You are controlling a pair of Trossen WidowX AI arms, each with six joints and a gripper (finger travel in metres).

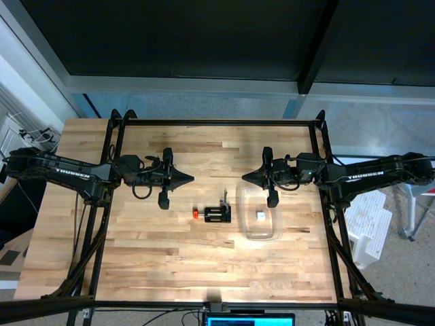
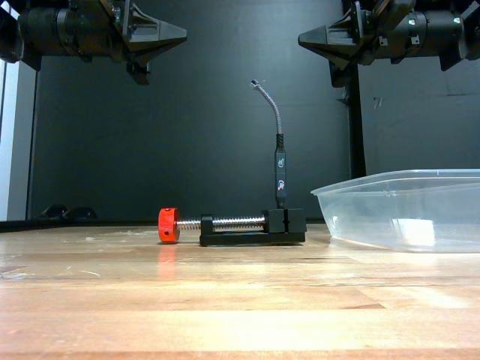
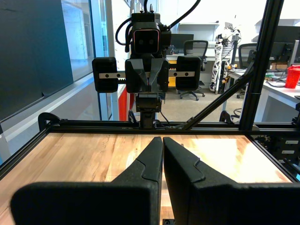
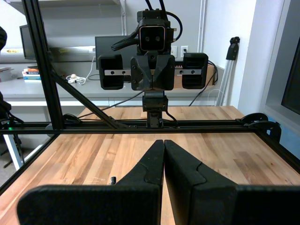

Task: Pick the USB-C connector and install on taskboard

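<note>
Left gripper (image 1: 189, 178) hovers high above the surface (image 1: 136, 258), left of centre, tip pointing inward. Its jaws are pressed together with only a hairline slit and nothing between them; the left wrist view (image 3: 162, 139) agrees. Near centre the taskboard (image 1: 216, 215) lies flat on the wood, with the orange-red knob (image 1: 196, 213) at its left end and a thin black upright part (image 2: 280, 161) rising from its right end. Just beside it on the right is a clear tray (image 1: 279, 219), apart from the taskboard, holding a small white square piece (image 1: 260, 214). We cannot locate the USB-C connector in any view. It may be in the tray or on the wood, too small to make out. Right gripper (image 1: 245, 178) hovers at matching height above the tray's far-left corner, jaws likewise closed and empty (image 4: 164, 141). In our judgement nothing has been picked and the step in hand is the approach. We should confirm the connector's position before committing an arm. The jaws should be opened only slightly wider than the piece while well above it. The descent should be vertical, clear of the tray wall and the white piece. The jaws should close across the connector's flat sides so that it does not twist. On carrying over, we should keep clear of the upright part.
</note>
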